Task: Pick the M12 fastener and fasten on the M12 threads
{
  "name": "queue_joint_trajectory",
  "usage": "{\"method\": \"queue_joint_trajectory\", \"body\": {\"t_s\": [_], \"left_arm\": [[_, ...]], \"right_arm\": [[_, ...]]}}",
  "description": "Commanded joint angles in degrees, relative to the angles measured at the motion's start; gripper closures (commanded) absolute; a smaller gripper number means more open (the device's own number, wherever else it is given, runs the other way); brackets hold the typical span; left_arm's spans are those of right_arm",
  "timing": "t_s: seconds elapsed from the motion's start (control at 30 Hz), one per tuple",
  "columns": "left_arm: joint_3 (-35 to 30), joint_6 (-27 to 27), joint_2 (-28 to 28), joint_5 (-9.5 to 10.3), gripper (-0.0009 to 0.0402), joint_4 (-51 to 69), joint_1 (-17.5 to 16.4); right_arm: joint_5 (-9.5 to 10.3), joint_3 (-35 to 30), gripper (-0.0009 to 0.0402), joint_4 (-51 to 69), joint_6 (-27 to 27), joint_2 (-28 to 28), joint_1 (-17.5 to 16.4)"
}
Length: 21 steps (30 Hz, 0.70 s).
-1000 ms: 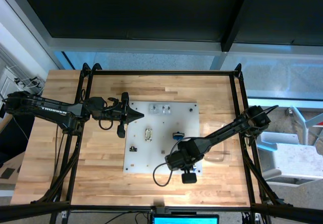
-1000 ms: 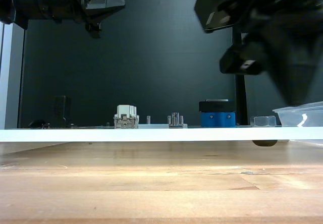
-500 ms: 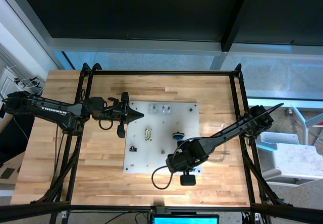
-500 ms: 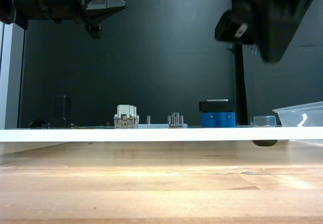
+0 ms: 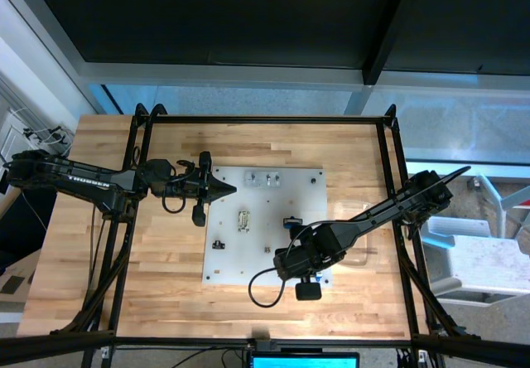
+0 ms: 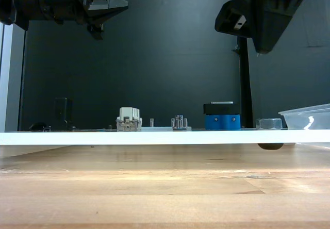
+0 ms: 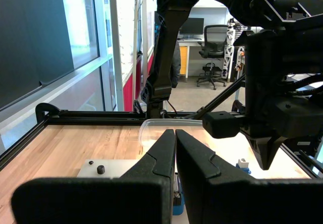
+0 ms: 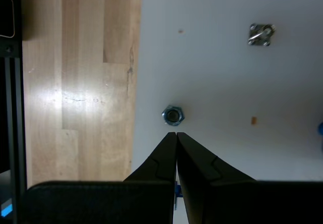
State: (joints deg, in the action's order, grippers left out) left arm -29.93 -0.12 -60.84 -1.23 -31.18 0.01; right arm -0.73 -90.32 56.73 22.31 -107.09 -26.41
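Observation:
The silver M12 nut (image 8: 173,115) lies flat on the white board (image 8: 227,82), its centre dark. In the low view the nut (image 6: 268,124) sits low at board level with no stud ribs showing below it, so it looks run down on its stud. My right gripper (image 8: 176,134) hangs well above it, shut and empty, its tips just beside the nut. From the front the right gripper (image 6: 259,49) is high over the nut. From above the right gripper (image 5: 286,263) and its arm hide nut and stud. My left gripper (image 5: 229,190) hovers shut at the board's far left edge.
A clear tray (image 6: 307,117) stands right of the board behind the nut, and shows from above as the tray (image 5: 365,254). A blue connector block (image 6: 222,121), a grey connector (image 6: 128,120) and small posts stand mid-board. A black frame rims the wooden table.
My right gripper has risen off the nut and turned a little. The nut stays in place on the board. The left arm has not moved.

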Motion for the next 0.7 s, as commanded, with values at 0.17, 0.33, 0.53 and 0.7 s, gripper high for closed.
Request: {"method": "queue_joint_trajectory", "body": {"t_s": [0.17, 0.33, 0.53, 0.7], "left_arm": [[0.0, 0.0, 0.0, -0.02, 0.0393, 0.0, 0.0], [0.0, 0.0, 0.0, -0.02, 0.0393, 0.0, 0.0], [0.0, 0.0, 0.0, -0.02, 0.0393, 0.0, 0.0], [0.0, 0.0, 0.0, -0.02, 0.0393, 0.0, 0.0]], "right_arm": [[0.87, 0.0, 0.0393, 0.8, -2.3, 0.4, -0.3], [0.83, 0.0, 0.0393, 0.8, -1.6, 0.6, -0.6], [0.79, 0.0, 0.0393, 0.8, -1.6, 0.6, -0.8], [0.79, 0.0, 0.0393, 0.7, -1.6, 0.6, -0.9]]}}
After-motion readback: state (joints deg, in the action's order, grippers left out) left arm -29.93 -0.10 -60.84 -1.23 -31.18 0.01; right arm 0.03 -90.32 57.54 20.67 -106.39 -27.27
